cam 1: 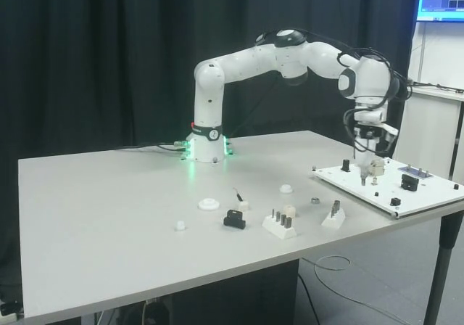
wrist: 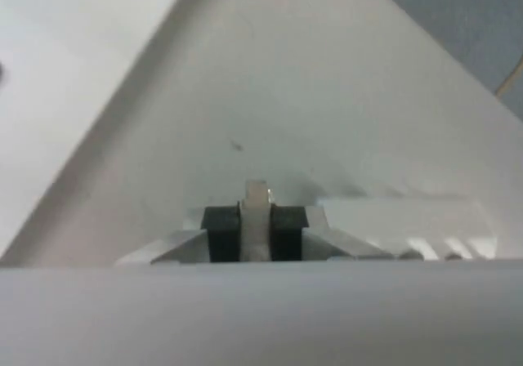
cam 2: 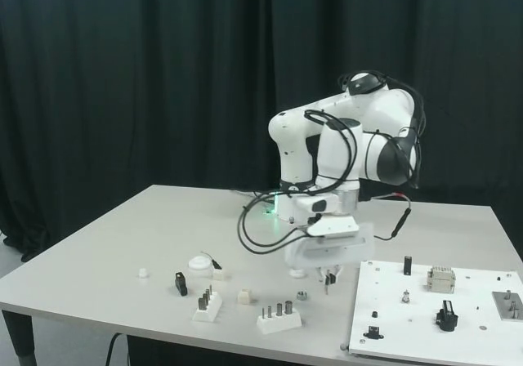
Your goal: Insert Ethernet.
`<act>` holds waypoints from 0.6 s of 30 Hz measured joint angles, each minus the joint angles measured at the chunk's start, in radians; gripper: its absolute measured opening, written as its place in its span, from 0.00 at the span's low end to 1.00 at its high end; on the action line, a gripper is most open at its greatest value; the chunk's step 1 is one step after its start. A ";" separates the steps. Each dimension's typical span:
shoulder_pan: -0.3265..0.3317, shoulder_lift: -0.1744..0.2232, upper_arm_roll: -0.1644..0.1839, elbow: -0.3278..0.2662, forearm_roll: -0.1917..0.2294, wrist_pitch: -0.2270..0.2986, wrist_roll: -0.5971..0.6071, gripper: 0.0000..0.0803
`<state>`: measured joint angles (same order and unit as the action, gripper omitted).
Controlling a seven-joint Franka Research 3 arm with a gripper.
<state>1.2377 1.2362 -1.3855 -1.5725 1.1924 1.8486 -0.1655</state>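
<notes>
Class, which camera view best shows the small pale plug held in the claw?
The wrist view: the small pale plug sits clamped between the claw's black pads. In both room views the claw is distant and the plug cannot be made out.

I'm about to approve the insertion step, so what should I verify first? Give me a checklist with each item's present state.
1. Ethernet plug held between the fingers: ok.
2. Gripper above the white board: ok.
3. Port lined up under the plug: cannot tell, no port shows in the wrist view.
4. Plug touching the board: cannot tell.
5. Loose parts on the grey table apart from the gripper: ok.
</notes>
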 joint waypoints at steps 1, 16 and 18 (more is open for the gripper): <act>-0.002 0.000 0.003 0.009 -0.004 0.000 -0.005 0.09; -0.018 0.002 0.028 0.131 -0.109 -0.009 -0.146 0.09; -0.019 0.002 0.031 0.142 -0.119 -0.010 -0.142 0.09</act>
<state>1.2183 1.2382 -1.3541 -1.4302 1.0737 1.8382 -0.3079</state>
